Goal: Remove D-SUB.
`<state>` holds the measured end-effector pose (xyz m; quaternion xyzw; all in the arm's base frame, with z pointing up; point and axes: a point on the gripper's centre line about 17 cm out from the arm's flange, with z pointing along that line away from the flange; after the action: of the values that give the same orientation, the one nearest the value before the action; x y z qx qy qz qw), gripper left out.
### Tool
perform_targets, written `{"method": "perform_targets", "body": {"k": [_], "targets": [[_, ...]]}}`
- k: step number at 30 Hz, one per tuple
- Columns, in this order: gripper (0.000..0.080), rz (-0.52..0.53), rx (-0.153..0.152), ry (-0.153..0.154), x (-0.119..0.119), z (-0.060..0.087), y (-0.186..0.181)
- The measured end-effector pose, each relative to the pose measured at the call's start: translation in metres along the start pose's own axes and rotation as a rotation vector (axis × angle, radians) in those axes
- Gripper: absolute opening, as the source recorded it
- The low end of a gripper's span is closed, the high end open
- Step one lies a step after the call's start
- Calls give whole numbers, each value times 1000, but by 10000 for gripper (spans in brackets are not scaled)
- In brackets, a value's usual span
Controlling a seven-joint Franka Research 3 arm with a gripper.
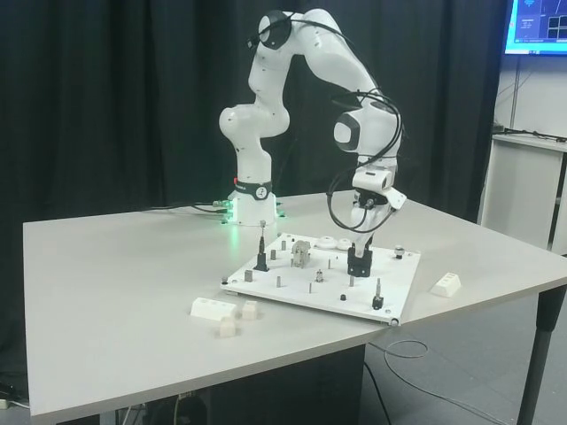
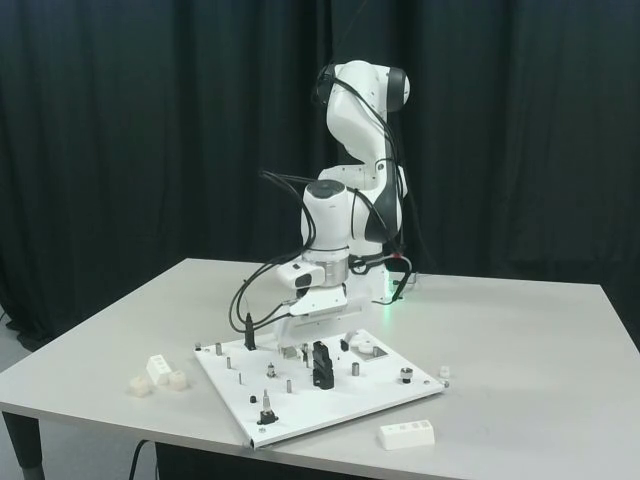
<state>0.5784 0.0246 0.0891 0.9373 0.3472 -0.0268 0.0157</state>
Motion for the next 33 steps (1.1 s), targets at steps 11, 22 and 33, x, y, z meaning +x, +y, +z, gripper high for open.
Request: {"method": "perform_targets", "body": {"k": [11, 22, 33], "targets": [[800, 1, 1, -5, -1, 3, 0], [546, 3, 2, -6, -2, 4, 1], [222, 2, 7, -12, -3, 3, 0]]}}
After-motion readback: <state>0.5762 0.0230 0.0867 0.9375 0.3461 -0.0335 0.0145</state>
